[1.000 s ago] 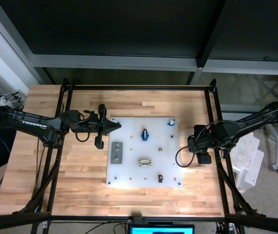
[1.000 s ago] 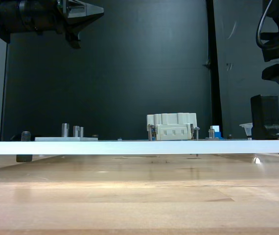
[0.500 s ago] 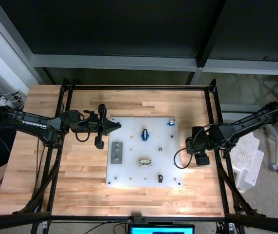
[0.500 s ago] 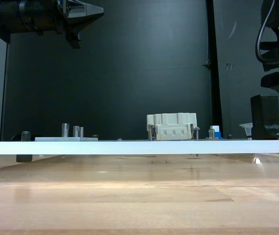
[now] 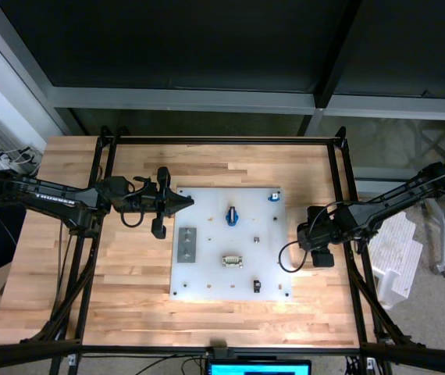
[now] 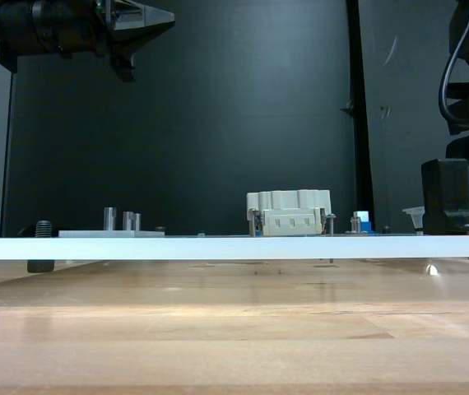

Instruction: Pick the 16mm bar and install on taskboard

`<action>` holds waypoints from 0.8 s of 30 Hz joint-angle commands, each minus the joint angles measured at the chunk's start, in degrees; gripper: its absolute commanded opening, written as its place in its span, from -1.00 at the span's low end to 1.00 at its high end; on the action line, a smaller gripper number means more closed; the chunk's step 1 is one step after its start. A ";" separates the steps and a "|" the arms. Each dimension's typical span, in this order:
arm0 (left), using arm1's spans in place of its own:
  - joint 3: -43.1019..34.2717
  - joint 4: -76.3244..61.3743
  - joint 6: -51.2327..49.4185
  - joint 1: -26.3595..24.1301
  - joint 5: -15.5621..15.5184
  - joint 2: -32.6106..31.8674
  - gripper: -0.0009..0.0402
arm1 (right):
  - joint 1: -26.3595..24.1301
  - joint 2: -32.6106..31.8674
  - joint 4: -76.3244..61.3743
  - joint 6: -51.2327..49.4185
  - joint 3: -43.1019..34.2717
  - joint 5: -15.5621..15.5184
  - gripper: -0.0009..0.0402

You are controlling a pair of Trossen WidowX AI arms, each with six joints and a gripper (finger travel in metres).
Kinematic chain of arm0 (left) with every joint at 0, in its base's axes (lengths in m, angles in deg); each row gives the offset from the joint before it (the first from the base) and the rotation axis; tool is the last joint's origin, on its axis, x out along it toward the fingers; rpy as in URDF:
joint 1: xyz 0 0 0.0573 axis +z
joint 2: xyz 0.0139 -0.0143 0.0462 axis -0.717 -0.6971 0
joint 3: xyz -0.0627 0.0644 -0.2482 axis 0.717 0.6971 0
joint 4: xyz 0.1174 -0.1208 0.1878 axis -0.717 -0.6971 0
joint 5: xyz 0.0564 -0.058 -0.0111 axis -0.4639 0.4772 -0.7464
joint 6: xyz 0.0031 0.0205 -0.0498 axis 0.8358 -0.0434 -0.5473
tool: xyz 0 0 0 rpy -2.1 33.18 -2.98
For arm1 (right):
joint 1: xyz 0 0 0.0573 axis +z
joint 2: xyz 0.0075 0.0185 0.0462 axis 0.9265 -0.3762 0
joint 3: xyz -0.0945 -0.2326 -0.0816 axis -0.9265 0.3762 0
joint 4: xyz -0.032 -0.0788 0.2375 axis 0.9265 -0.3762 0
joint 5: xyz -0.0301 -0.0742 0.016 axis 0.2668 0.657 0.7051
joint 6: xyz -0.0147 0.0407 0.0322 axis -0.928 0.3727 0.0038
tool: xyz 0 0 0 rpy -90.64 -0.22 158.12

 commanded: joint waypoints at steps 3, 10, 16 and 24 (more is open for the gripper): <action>-0.02 0.00 0.00 0.02 0.00 0.00 -0.96 | 0.15 -0.33 0.28 0.35 0.37 0.11 0.43; -0.02 0.02 0.00 0.02 0.02 0.00 -0.96 | 0.13 -0.33 0.61 0.59 0.39 0.24 0.35; -0.02 0.00 0.00 0.00 0.02 0.00 -0.96 | 0.11 -0.31 0.63 0.72 0.39 0.24 0.17; -0.02 0.00 0.00 0.00 0.00 -0.02 -0.96 | 0.11 -0.33 0.74 0.74 0.39 0.26 -0.04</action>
